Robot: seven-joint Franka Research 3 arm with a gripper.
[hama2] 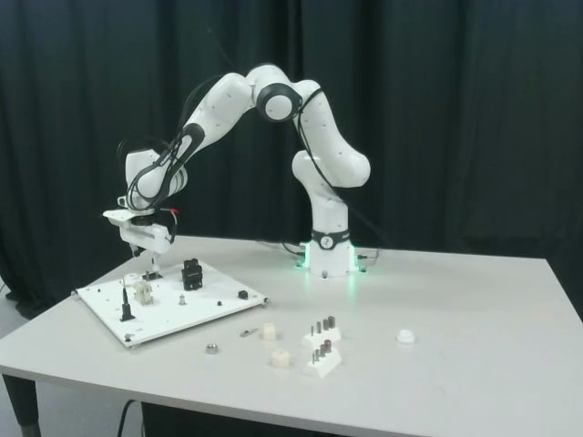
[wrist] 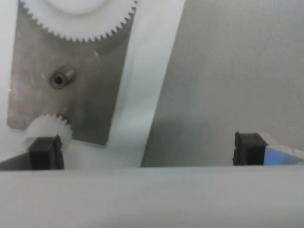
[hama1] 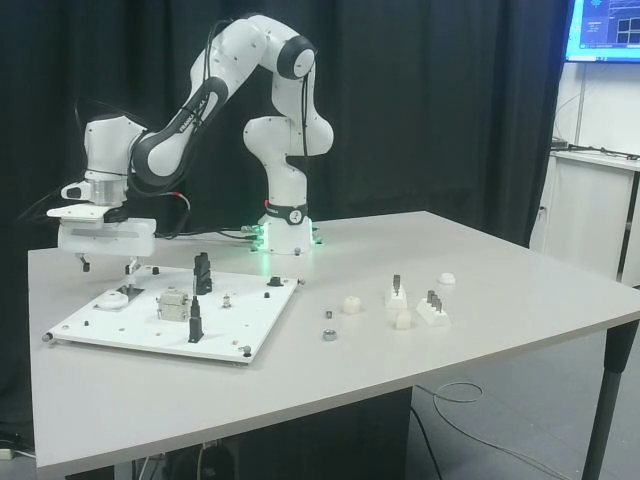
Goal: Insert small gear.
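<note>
Wrist view shows the end effector (wrist: 147, 149) spread wide and empty, the small white toothed gear (wrist: 49, 131) already seated on the grey metal plate (wrist: 90, 90) beside one fingertip, so insertion looks done.

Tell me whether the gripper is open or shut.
Open. In the wrist view the two black fingertips stand far apart, nothing between them; the gripper hangs over the white board, one fingertip overlapping the small gear.
</note>
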